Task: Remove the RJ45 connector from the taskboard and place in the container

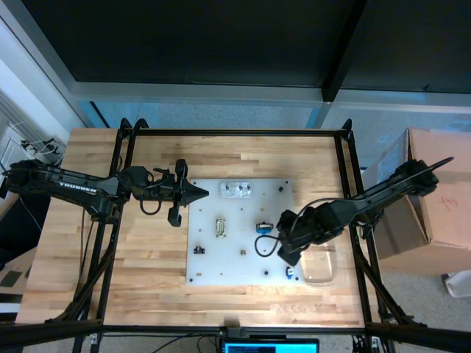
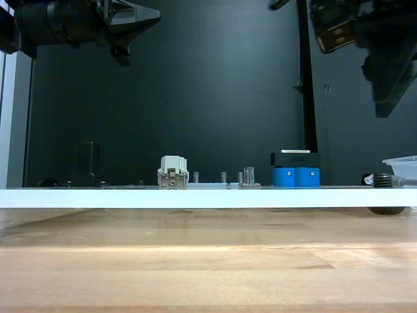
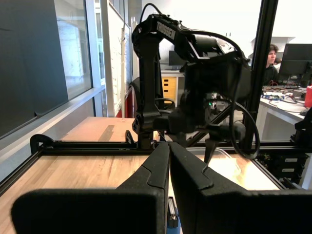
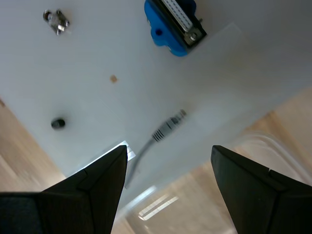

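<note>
The RJ45 connector [image 4: 169,126] is a grey plug with a ribbed boot and a thin grey cable. It lies free and flat on the white taskboard [image 4: 97,58], held by nothing. My right gripper [image 4: 169,147] hangs open straight above it, one finger on each side and clear of it. In the high view the right gripper [image 1: 289,252] is over the board's near right corner, beside the clear container [image 1: 321,266]. My left gripper [image 1: 199,193] is shut and empty, raised over the board's left edge; its fingers [image 3: 161,165] are pressed together.
A blue connector [image 1: 263,227] and a pale grey connector [image 1: 219,226] stand on the board, with silver fittings [image 1: 237,190] at its far side. A black frame [image 1: 235,133] rings the table. A cardboard box [image 1: 434,191] stands off the right edge.
</note>
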Motion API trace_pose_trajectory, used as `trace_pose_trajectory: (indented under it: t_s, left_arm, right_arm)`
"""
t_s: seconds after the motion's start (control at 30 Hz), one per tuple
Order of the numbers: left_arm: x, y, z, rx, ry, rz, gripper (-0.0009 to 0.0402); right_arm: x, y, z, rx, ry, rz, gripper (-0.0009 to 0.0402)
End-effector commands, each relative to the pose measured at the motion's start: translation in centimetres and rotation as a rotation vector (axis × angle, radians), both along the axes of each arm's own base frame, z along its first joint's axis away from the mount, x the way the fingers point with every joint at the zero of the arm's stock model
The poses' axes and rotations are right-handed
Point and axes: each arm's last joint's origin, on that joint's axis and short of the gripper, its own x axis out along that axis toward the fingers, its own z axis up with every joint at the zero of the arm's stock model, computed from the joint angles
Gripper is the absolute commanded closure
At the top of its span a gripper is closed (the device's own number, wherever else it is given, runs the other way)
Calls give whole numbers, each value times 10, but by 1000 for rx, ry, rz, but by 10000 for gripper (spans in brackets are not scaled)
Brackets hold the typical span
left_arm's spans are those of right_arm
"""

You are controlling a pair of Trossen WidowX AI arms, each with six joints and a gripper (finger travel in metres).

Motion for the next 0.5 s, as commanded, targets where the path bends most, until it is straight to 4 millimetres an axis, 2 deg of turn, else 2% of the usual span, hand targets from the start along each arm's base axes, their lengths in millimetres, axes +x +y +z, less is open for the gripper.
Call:
trace_pose_trajectory:
  t_s: [0.03, 0.23, 0.5]
  left_arm:
    - [0, 0, 0, 0, 0, 0, 393]
    - [0, 0, 0, 0, 0, 0, 393]
    - [0, 0, 0, 0, 0, 0, 393]
  right_arm:
    - [13, 0, -8, 34, 43, -61, 153]
    - [25, -1, -28, 80, 133, -175, 153]
    - [34, 1, -44, 91, 163, -221, 153]
